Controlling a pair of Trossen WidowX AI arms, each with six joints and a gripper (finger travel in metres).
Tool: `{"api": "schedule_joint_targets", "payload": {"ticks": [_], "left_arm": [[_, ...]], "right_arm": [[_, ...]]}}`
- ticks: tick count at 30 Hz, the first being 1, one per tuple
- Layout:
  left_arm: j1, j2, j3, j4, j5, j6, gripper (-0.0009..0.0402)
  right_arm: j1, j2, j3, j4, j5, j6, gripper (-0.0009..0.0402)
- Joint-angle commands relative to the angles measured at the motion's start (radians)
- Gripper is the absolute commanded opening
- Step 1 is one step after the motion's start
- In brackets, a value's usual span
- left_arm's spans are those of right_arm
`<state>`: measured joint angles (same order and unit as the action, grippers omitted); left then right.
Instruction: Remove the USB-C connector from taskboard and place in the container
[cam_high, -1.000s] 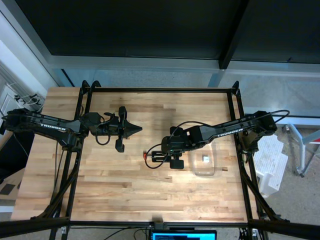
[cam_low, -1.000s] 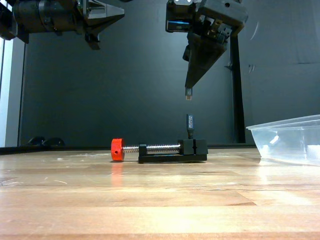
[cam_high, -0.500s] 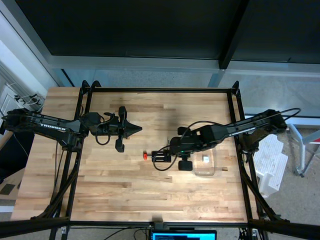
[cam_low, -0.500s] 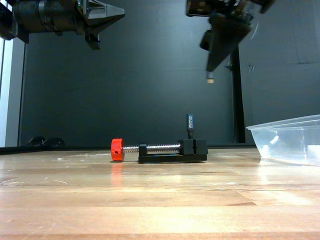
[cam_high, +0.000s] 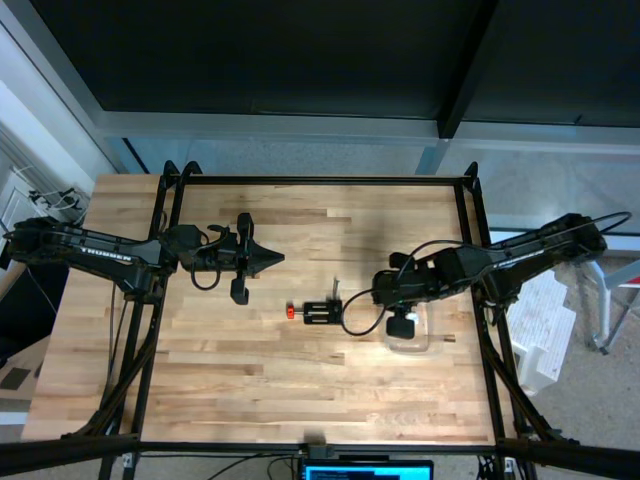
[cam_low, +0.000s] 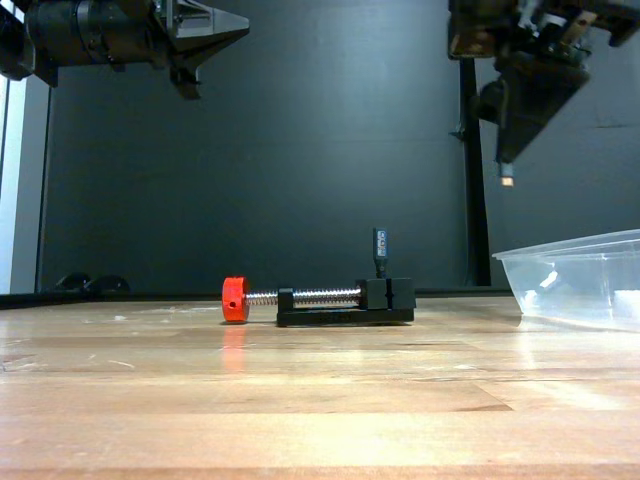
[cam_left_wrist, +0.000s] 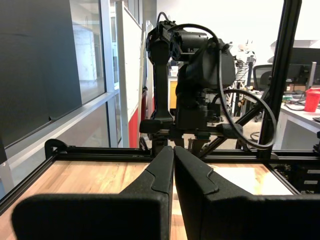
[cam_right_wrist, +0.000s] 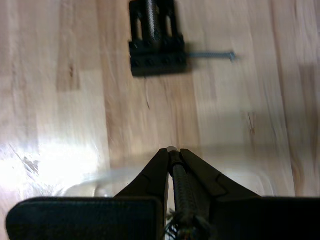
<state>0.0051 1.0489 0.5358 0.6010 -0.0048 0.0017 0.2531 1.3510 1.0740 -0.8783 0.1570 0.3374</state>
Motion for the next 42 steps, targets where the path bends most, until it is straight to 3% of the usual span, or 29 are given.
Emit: {"api": "schedule_joint_targets", "payload": {"ticks": [1, 18, 24, 42], "left_arm": [[0.000, 0.000, 0.000, 0.000, 0.000, 0.000, 0.0000], [0.000, 0.000, 0.000, 0.000, 0.000, 0.000, 0.0000], [0.000, 0.000, 0.000, 0.000, 0.000, 0.000, 0.0000], [0.000, 0.000, 0.000, 0.000, 0.000, 0.000, 0.0000]], "right_arm": [[0.003, -0.038, -0.047, 0.001, 0.000, 0.025, 0.0000], [0.007, -0.229, -0.277, 0.000, 0.000, 0.085, 0.0000], [0.007, -0.239, -0.305, 0.000, 0.000, 0.084, 0.0004], [0.009, -0.231, -0.306, 0.001, 0.010, 0.077, 0.0126]]}}
